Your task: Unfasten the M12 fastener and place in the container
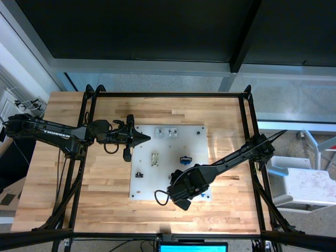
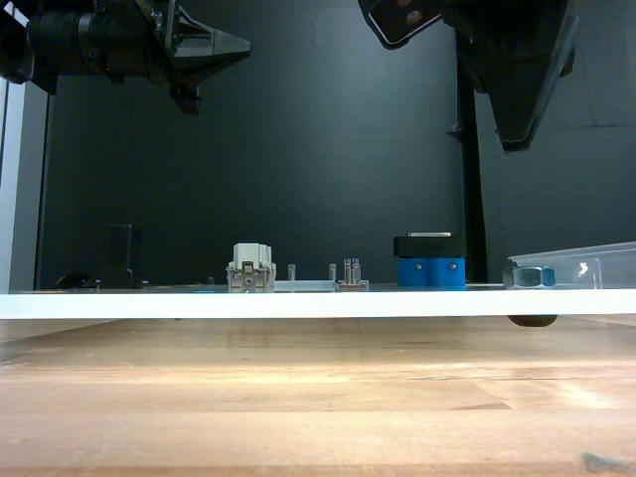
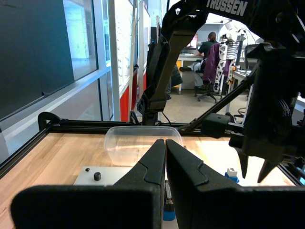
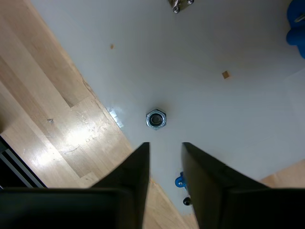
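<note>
The M12 fastener (image 4: 156, 119) is a small silver hex nut on its stud, low on the white board (image 4: 214, 105) near the board's near right edge. In the low view the nut (image 2: 529, 276) stands in front of the clear container (image 2: 586, 266). My right gripper (image 4: 164, 148) hangs well above the nut, open and empty, and it shows high up in the low view (image 2: 512, 139). The high view shows the container (image 1: 229, 137) on the wood right of the board, with nothing seen inside. My left gripper (image 1: 144, 138) hovers shut over the board's far left edge.
A blue block (image 1: 185, 160) and a white connector (image 1: 155, 159) sit mid-board, with small silver posts (image 2: 350, 273) behind. The black frame rail (image 1: 251, 131) runs along the table's right side. The right arm (image 3: 271, 119) crosses the left wrist view.
</note>
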`<action>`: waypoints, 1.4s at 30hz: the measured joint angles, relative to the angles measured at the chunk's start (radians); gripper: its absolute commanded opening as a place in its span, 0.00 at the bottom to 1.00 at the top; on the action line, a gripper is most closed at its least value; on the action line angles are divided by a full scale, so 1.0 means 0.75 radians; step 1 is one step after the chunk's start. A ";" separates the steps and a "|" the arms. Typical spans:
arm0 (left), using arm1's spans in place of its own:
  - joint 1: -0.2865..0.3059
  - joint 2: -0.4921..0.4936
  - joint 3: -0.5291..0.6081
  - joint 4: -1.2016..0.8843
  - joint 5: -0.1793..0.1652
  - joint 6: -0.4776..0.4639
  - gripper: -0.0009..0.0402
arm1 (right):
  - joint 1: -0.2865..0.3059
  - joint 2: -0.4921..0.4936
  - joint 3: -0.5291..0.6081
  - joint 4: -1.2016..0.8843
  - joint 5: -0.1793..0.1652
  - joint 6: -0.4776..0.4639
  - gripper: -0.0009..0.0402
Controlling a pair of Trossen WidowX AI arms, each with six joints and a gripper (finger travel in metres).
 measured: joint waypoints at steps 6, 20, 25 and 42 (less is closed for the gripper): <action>0.000 0.000 0.000 -0.001 0.000 0.000 0.02 | 0.004 0.029 -0.019 0.006 -0.011 0.008 0.55; 0.000 0.000 0.000 0.000 0.000 0.001 0.02 | 0.005 0.086 -0.088 0.136 -0.011 -0.001 0.66; 0.000 0.000 0.000 0.000 0.000 0.000 0.02 | 0.005 0.086 -0.123 0.160 -0.011 0.009 0.66; 0.000 0.000 -0.001 -0.001 0.000 0.000 0.02 | -0.003 0.086 -0.210 0.262 -0.001 -0.003 0.66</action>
